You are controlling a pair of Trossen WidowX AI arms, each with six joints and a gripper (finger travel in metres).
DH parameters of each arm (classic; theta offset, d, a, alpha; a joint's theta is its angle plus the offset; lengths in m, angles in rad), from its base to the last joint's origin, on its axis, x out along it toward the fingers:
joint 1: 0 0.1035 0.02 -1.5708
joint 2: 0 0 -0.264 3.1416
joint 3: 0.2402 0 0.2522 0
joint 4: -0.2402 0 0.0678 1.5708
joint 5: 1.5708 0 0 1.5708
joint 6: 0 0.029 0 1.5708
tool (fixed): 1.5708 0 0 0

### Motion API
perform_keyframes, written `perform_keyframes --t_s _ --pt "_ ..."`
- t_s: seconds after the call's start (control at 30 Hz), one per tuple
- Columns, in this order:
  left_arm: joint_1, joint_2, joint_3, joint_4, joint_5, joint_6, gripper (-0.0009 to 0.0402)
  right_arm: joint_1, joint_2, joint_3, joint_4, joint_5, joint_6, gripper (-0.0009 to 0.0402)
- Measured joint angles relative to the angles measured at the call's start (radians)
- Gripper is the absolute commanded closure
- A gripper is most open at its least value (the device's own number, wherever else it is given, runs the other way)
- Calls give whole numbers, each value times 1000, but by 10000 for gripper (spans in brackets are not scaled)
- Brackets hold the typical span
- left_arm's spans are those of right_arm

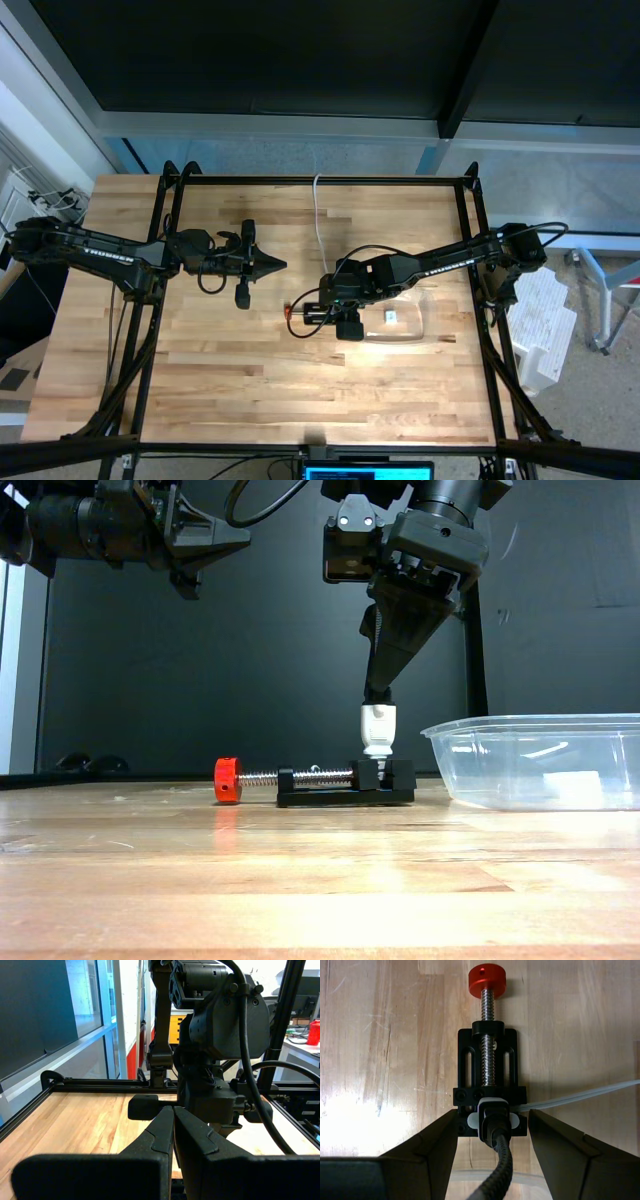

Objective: Remove the power plug from the receptacle and place in the container

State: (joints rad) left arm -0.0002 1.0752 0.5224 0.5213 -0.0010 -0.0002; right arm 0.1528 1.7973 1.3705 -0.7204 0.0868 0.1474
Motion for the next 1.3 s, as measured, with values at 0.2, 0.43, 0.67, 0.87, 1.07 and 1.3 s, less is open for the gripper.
perform_keyframes --t_s 0.2,0.43,0.67,0.87,1.07,1.3 --pt "0 0 0 0 0 0 393 0 0 -2 2 0 0 256" --pt "0 0 0 0 0 0 393 0 0 -3 6 -2 0 301" --pt "0 0 0 0 0 0 393 -1 0 -4 9 -3 0 353" --pt "0 0 0 0 0 0 393 -2 0 -4 10 -3 3 396" --pt "0 0 0 0 0 0 393 -2 0 -4 10 -2 4 394" --pt "0 0 0 0 0 0 393 -2 -2 -4 11 -2 3 393"
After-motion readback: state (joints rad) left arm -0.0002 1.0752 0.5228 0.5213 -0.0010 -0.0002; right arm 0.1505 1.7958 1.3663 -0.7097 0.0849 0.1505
